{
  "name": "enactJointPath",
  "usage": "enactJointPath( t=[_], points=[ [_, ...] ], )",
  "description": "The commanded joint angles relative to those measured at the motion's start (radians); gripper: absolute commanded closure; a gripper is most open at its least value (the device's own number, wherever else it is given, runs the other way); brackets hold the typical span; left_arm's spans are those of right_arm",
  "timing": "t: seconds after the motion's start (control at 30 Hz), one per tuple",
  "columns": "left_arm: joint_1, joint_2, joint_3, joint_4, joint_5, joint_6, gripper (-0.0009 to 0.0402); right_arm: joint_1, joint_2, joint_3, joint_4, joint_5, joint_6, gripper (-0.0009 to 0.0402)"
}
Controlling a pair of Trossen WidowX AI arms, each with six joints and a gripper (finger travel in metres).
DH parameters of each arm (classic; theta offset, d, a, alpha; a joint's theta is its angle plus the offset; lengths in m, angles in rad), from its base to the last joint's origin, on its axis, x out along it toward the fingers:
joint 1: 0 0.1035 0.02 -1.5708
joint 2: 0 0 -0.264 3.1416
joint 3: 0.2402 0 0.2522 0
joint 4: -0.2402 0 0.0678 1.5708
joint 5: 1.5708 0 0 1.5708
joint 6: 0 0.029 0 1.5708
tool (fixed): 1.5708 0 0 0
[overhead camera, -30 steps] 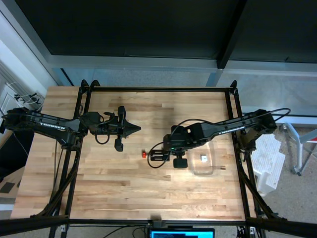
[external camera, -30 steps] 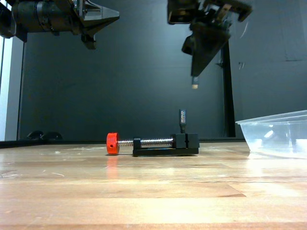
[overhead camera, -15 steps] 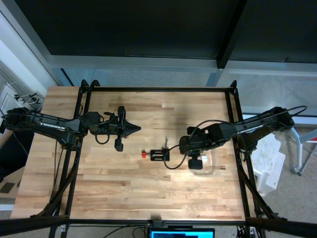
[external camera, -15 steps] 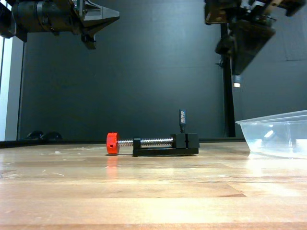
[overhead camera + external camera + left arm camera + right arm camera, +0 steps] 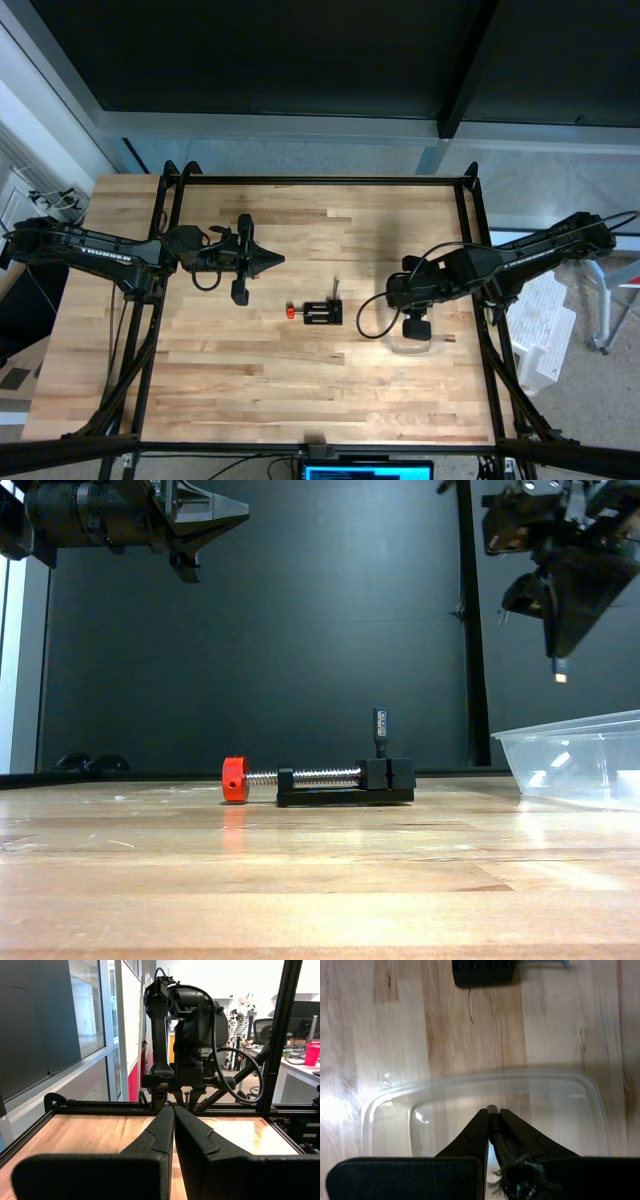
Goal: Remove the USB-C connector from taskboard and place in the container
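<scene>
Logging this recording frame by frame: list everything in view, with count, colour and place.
table: one, pale wood, under everything.
taskboard: one, black with a red knob, mid-table between the arms.
upright piece: one, dark, standing on the taskboard.
container: one, clear, on the table to the right of the taskboard.
USB-C connector: one, dark with a paler tip, held in the air above the container.
left gripper: black, shut and empty, raised over the table's left half.
right gripper: black, shut on the USB-C connector, above the container.
</scene>
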Motion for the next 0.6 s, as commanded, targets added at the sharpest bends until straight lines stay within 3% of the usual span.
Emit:
enactJointPath(
  t=[0.03, 0.6],
  points=[
    [0.0, 0.0, 0.0, 0.0, 0.0, 0.0, 0.0393, 0.0, -0.023, -0.037, 0.001, -0.001, 0.001, 0.0393],
    [0.0, 0.0, 0.0, 0.0, 0.0, 0.0, 0.0393, -0.002, -0.037, -0.152, 0.01, 0.004, 0.012, 0.0393]
  ],
)
